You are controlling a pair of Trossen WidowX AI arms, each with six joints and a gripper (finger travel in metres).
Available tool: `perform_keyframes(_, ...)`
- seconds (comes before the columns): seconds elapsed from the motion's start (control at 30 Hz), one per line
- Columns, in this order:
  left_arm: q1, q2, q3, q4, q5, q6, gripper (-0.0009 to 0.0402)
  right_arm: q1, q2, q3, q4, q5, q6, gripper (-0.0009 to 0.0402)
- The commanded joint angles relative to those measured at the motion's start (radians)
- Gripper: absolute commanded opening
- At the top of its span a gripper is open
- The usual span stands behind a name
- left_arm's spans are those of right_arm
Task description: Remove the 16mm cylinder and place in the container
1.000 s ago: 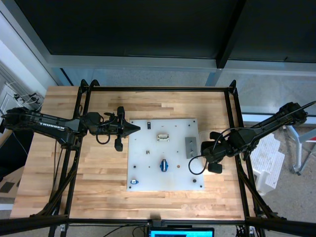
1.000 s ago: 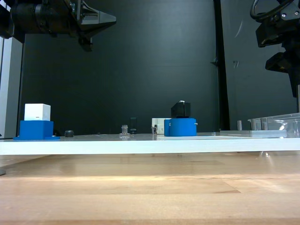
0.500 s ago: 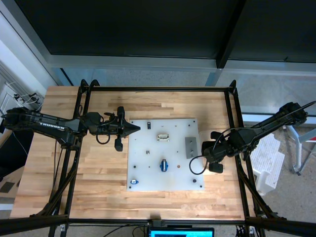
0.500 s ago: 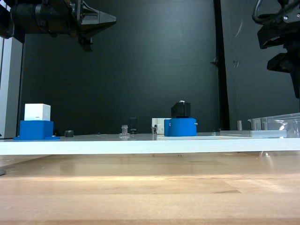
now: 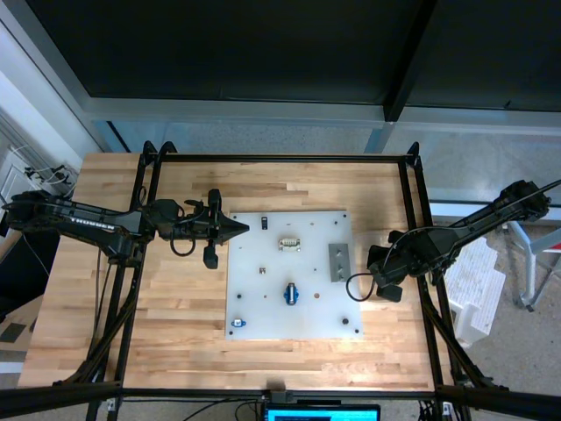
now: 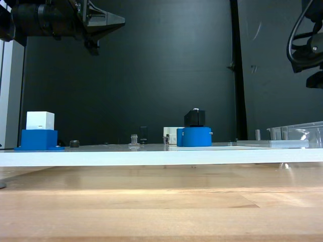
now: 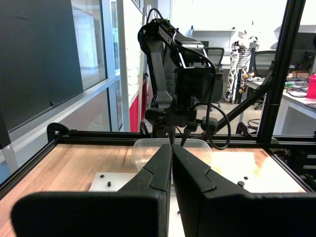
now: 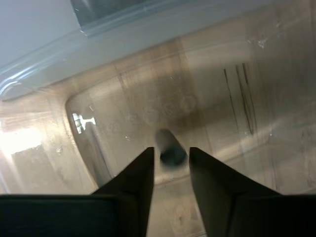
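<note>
Right wrist view: the right end effector [image 8: 171, 151] is seen over the container [image 8: 237, 113], w/ its two fingers [image 8: 140, 173] held a bit apart. The 16mm cylinder [image 8: 170, 147] is seen in the gap just past the tips, down inside the container, tilted & a bit blurry. It looks free of both fingers, so nothing is held by this end effector.

In the high view, the right end effector is found just off the right edge of the white board [image 5: 263, 298], above the desk [image 5: 175, 298], pointing down. In the low view, the container is seen as a faint clear rim at the right, beside the board's right end. Only a bit of the right arm is seen up high there.

The left end effector [image 5: 235, 227] is held high over the board's left edge, pointing to the right. Its fingers are pressed flat together & nothing is held in them. In the left wrist view, the container is seen far across the desk, past the closed tips & under the right arm.

On the board, a blue knob part [image 5: 290, 295] is set near the middle. A grey block [image 5: 338, 260] is laid near the right edge, well apart from it. A small blue & white block [image 5: 237, 324] is set at the near left corner.
</note>
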Motion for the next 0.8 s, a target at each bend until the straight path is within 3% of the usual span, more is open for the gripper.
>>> perform_keyframes(0.03, 0.0, 0.0, 0.0, 0.0, 0.0, 0.0, 0.0, 0.0, -0.001, -0.003, 0.002, 0.0, 0.011, 0.0157)
perform_keyframes(0.27, 0.0, 0.0, 0.0, 0.0, 0.0, 0.0, 0.0, -0.001, -0.005, 0.021, 0.018, 0.007, 0.005, 0.0258)
perform_keyframes(0.37, 0.0, 0.0, 0.0, 0.0, 0.0, 0.0, 0.0, -0.005, -0.005, 0.047, 0.018, 0.031, 0.003, 0.0281)
perform_keyframes(0.6, 0.0, 0.0, 0.0, 0.0, 0.0, 0.0, 0.0, -0.068, -0.004, 0.108, 0.018, 0.034, -0.046, 0.0285)
perform_keyframes(0.8, 0.0, 0.0, 0.0, 0.0, 0.0, 0.0, 0.0, -0.149, -0.004, 0.192, 0.017, 0.033, -0.159, 0.0265)
